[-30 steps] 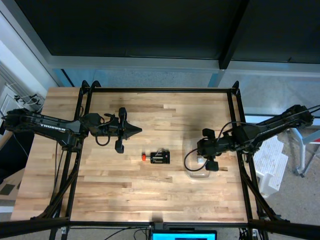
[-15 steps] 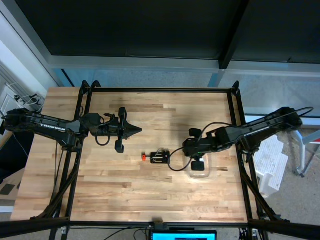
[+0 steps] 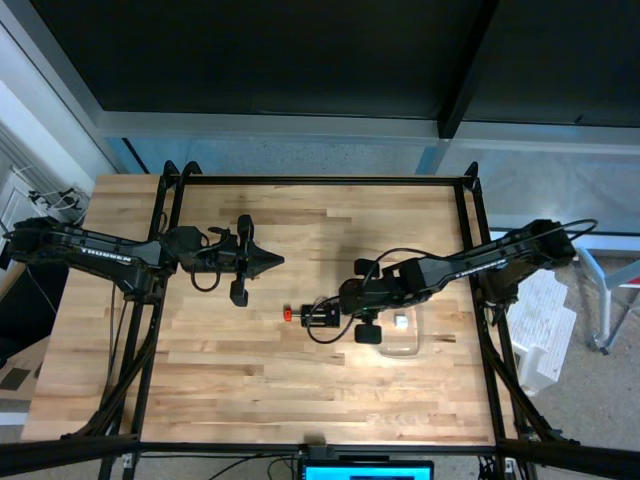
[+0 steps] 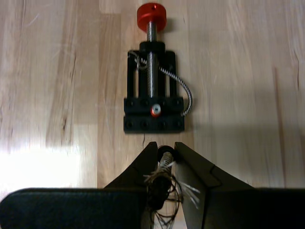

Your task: Pick the RCA connector and install on taskboard

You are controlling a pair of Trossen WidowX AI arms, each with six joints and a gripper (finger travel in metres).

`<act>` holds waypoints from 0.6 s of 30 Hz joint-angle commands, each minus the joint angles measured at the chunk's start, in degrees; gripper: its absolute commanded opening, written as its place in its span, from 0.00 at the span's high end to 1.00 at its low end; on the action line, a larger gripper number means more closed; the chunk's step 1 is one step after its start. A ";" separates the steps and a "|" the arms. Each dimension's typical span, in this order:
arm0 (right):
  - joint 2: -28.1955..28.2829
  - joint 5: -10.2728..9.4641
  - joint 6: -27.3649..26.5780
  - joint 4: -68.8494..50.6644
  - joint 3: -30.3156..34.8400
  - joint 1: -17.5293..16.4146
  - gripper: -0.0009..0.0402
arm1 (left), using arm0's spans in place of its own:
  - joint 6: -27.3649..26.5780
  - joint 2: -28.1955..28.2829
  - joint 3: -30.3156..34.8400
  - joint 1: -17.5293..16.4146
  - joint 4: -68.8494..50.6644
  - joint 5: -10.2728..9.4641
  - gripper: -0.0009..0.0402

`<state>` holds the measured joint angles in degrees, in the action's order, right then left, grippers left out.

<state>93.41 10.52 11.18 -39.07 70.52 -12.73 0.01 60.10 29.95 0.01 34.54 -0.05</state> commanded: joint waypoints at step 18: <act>8.35 0.02 -0.17 0.35 7.19 0.74 0.97 | 0.00 0.02 0.00 0.00 0.00 0.02 0.98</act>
<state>101.75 10.50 10.98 -38.70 78.02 -11.99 0.01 60.10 29.93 0.01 34.54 -0.05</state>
